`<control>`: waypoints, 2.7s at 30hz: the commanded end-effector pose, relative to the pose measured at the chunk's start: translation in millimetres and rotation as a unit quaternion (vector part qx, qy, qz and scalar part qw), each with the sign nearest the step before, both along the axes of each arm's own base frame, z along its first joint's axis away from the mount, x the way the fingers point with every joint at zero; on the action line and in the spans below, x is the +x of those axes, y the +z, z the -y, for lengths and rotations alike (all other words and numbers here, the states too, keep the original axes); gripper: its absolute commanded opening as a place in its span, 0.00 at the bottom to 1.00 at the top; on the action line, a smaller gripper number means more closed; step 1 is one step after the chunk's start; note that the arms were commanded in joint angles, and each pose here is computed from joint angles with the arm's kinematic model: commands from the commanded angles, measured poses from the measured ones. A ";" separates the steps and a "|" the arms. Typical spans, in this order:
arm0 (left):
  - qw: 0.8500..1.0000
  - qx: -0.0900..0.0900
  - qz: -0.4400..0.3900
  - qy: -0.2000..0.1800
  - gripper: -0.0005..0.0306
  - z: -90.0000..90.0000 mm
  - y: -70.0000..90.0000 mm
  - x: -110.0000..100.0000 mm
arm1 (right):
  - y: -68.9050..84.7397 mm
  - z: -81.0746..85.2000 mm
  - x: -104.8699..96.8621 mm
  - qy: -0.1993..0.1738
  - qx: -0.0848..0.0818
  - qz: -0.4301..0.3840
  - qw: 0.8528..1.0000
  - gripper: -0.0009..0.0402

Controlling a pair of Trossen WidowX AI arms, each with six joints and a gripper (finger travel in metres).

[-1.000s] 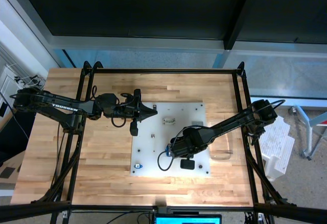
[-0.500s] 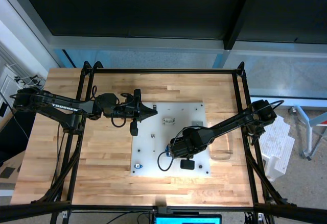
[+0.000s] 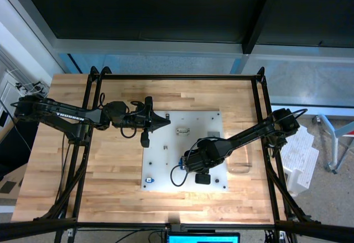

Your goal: Pick the 16mm cylinder and install on the taskboard

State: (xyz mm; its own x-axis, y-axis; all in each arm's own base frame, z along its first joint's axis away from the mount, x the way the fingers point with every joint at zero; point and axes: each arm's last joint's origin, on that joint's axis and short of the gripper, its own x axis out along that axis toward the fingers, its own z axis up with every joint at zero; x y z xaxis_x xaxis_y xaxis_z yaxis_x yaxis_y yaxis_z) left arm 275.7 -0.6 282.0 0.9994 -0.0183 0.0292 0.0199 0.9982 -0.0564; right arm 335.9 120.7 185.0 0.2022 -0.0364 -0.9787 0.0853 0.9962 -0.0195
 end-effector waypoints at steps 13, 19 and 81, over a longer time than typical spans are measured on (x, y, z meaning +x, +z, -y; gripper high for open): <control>1.000 0.000 0.000 0.000 0.02 -0.1 0.2 0.0 | 32.2 10.7 -7.3 0.048 0.000 0.039 0.998 0.50; 1.000 0.000 0.000 0.000 0.02 0.0 0.1 0.0 | 56.6 28.9 -12.5 0.040 0.004 0.073 0.997 0.46; 1.000 0.000 0.000 0.000 0.02 0.0 0.2 0.0 | 97.4 111.9 -131.5 0.017 0.007 0.638 0.770 0.02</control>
State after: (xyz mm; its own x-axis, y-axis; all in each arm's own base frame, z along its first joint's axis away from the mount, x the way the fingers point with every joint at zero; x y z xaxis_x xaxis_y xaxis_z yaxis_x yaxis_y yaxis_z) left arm 275.7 -0.6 282.1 0.9994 -0.0183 0.0292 0.0199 0.9982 -0.0568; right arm 204.9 9.0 282.2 0.9999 -0.0008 0.0170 -0.0004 0.9976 0.0689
